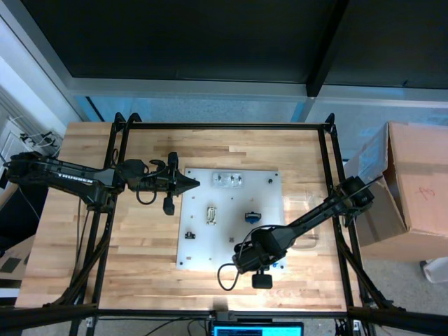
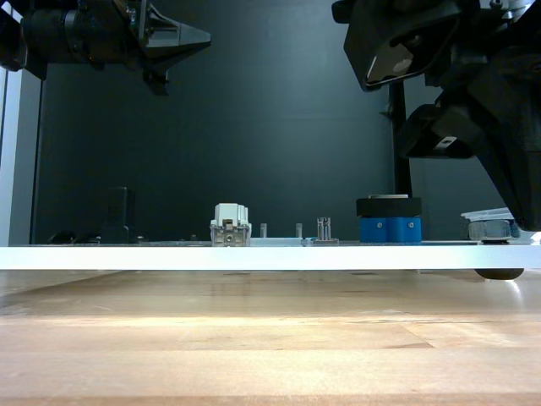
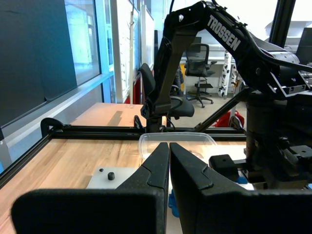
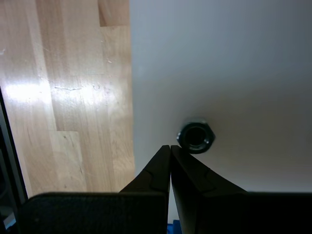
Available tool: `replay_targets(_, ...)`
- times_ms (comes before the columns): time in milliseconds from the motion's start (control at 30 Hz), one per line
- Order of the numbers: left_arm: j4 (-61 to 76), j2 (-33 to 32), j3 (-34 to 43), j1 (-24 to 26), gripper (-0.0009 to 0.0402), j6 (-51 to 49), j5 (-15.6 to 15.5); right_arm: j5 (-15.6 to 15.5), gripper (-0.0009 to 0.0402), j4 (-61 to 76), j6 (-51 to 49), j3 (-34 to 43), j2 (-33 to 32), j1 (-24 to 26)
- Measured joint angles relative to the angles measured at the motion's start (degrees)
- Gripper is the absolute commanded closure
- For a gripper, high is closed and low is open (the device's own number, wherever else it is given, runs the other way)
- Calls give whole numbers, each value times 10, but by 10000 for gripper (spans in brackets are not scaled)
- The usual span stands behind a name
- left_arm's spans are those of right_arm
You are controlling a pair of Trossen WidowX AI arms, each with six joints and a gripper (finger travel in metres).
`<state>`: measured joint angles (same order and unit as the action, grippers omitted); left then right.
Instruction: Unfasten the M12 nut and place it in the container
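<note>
Evenly lit from above in the high view; dim low down, with a pale sheen on the soft-focus counter (image 2: pixel 254 330); glares white on that wood in the right wrist view.

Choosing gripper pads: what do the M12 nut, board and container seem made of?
M12 nut: silvery metal, by its dull sheen; just beyond the shut right gripper, whether on its stud I cannot tell. Board: matte white, maybe plastic or paint. Container: clear plastic, see-through. Left gripper, shut, hangs above the board's left edge.
</note>
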<state>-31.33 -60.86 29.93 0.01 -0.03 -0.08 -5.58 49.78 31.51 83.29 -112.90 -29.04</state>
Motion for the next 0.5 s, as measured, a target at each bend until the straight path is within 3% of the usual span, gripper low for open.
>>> replay_targets(167, 0, 0, 0, 0, 393, 0, 0, 15, 393, 6, 7, 0, 0, 0)
replay_targets(300, 0, 0, 0, 0, 393, 0, 0, 124, 393, 65, 35, 8, 1, -1)
replay_targets(367, 0, 0, 0, 0, 393, 0, 0, 156, 393, 88, 42, 17, 5, 1)
replay_targets(500, 0, 0, 0, 0, 393, 0, 0, 151, 393, 92, 43, 24, 15, -2)
